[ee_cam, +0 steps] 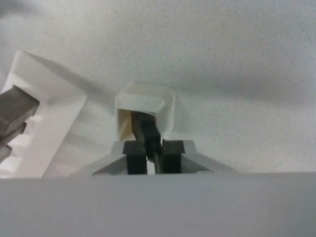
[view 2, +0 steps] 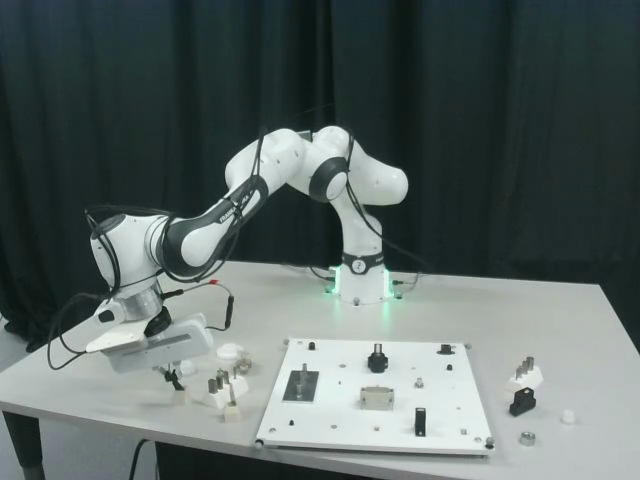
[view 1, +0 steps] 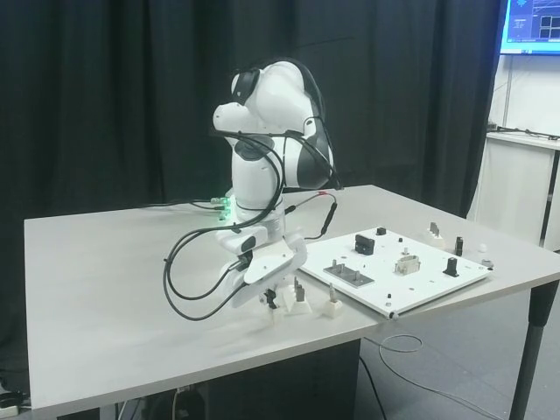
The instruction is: Pick USB.
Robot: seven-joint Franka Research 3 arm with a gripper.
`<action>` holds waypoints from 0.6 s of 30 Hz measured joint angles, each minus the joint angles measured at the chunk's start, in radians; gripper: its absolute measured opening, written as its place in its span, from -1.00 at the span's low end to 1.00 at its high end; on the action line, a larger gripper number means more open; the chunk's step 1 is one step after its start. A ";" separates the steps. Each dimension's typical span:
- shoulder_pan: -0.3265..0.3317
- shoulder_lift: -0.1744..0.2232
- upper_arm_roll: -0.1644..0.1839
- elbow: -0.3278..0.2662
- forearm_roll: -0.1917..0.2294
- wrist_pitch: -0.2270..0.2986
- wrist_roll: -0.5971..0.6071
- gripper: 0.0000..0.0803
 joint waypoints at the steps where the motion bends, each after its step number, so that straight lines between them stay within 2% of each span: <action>1: 0.000 0.000 0.000 0.000 0.001 0.000 0.000 -0.84; 9: 0.001 -0.001 0.000 0.011 0.005 -0.006 0.000 -0.85; 18: 0.002 -0.008 -0.017 0.061 0.005 -0.069 0.001 -0.85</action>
